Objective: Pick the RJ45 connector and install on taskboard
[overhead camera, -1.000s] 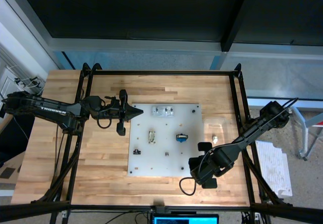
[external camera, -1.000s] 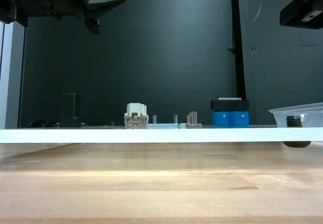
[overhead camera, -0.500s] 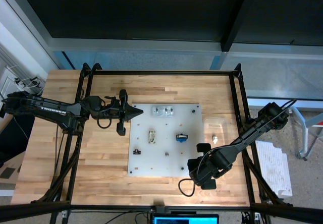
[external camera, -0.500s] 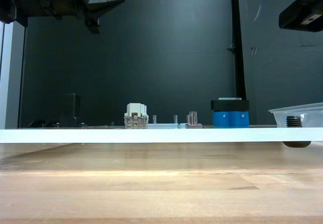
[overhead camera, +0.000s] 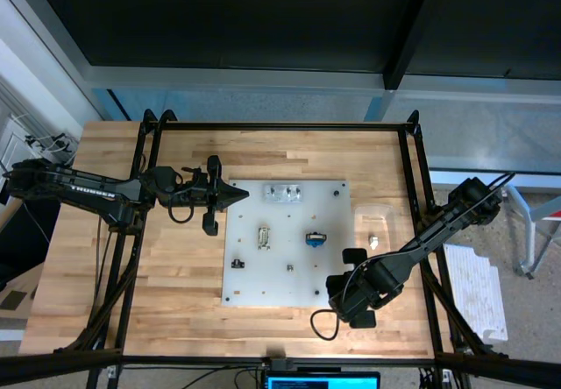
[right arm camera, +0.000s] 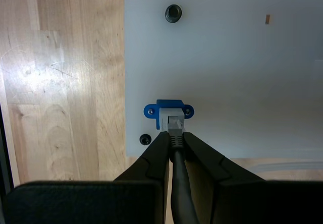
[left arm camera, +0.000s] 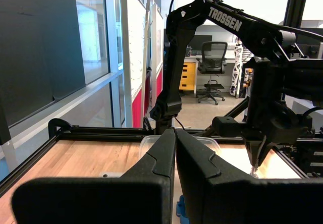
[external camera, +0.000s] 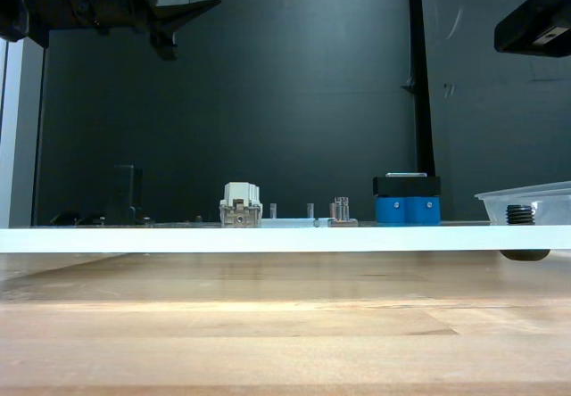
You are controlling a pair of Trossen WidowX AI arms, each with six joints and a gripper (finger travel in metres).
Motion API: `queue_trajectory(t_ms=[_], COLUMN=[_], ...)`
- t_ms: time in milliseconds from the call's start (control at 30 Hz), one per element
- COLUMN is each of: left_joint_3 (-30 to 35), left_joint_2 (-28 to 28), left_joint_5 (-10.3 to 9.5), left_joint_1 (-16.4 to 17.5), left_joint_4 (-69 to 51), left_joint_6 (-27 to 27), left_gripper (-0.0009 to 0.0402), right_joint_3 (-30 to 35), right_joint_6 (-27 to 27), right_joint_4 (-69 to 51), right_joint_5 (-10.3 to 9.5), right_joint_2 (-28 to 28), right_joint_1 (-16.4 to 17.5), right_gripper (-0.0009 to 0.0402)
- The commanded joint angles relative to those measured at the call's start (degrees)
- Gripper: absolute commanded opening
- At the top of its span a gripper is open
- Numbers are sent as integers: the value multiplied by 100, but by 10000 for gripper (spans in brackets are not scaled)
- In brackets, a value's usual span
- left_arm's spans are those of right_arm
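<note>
From above, the left gripper (overhead camera: 238, 194) hangs level over the far left edge of the taskboard (overhead camera: 263, 288), its fingers drawn to a single point. It is well apart from the right gripper (overhead camera: 349, 286), which sits over the board's near right corner, its body hiding whatever is under it. Just beyond the right gripper, off the board's edge, a clear tray (overhead camera: 388, 216) holds a small pale piece (overhead camera: 373, 242) I can't make out. From table height, the left gripper is high above the board, and only a black block of the right gripper shows, also high up, with its fingers out of frame. A beige socket (external camera: 240, 205) and a blue block (external camera: 406, 209) stand on the board, below and between the two. Looking along the left gripper, its fingers (left arm camera: 162, 156) are pressed flat together, and across from it the right gripper points straight down at the board. Looking along the right gripper, its fingers (right arm camera: 151, 158) are clamped on the black lead (right arm camera: 177, 183) just behind the RJ45 connector (right arm camera: 175, 124). The connector sits right at the fingertips with its nose against a blue bracket (right arm camera: 150, 111) fixed near the board's corner; whether it is seated I can't tell.
</note>
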Motion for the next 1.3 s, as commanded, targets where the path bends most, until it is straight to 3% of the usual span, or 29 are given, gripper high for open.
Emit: queue_trajectory(t_ms=[33, 1300], left_joint_3=[0, 0], left_joint_2=[2, 0], left_joint_5=[0, 0], left_joint_1=[2, 0], left_joint_4=[2, 2], left_joint_6=[2, 2], left_gripper=[0, 0], right_joint_3=[2, -201], right_joint_6=[4, 7], right_joint_4=[-17, 330], right_joint_5=[4, 0], right_joint_2=[-9, 90], right_joint_1=[0, 22], right_gripper=[0, 0])
